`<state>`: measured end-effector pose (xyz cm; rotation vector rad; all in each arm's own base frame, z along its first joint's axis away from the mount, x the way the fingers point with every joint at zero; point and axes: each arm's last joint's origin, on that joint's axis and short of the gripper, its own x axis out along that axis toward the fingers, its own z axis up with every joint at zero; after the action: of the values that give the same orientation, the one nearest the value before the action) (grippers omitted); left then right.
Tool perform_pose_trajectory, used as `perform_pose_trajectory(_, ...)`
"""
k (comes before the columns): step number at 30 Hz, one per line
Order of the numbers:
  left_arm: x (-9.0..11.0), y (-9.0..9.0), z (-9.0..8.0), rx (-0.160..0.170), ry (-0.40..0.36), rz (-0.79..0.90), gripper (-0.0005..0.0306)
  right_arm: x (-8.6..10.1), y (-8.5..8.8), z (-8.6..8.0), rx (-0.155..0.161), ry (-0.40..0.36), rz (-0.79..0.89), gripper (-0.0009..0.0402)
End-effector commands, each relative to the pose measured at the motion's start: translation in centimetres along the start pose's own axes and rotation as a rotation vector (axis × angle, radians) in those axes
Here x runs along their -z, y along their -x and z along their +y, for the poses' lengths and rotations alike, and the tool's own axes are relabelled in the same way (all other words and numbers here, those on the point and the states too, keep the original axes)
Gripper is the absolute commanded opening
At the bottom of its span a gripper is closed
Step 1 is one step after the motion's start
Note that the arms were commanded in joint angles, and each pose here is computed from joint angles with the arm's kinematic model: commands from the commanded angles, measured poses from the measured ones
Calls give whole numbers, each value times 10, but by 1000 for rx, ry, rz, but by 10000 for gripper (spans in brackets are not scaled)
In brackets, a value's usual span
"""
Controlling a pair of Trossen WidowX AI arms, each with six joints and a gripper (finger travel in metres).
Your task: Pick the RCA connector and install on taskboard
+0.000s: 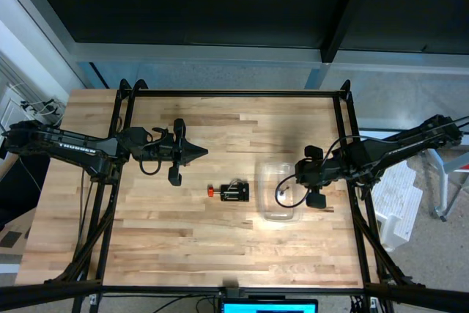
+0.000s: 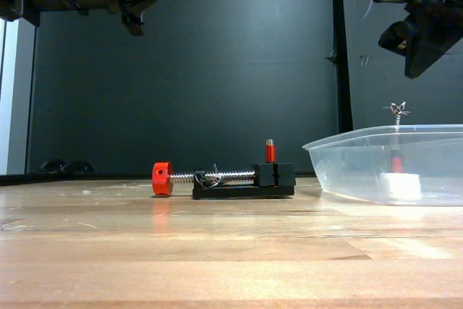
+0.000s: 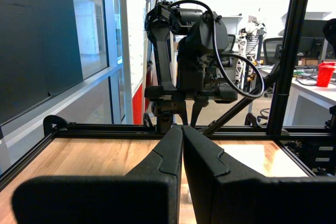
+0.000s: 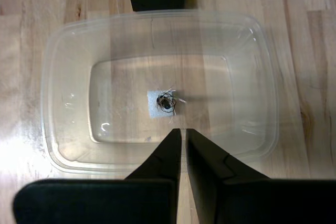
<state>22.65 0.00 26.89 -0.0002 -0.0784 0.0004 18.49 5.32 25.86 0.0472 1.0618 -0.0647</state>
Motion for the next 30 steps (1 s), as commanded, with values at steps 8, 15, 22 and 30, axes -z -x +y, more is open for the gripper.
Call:
perform_pose_trajectory(8, 0, 0, 0, 0, 0, 0, 0, 3, -20, 4, -11, -8, 8, 122)
perform_pose_trajectory(15, 0, 0, 0, 0, 0, 0, 0, 5, -38, 8, -5, 1, 32, 157)
perform_pose_trajectory(22, 0, 0, 0, 0, 0, 0, 0, 8, -57, 11, 0, 4, 47, 156)
perform_pose_trajectory(30, 0, 0, 0, 0, 0, 0, 0, 4, -74, 15, 5, 11, 59, 157)
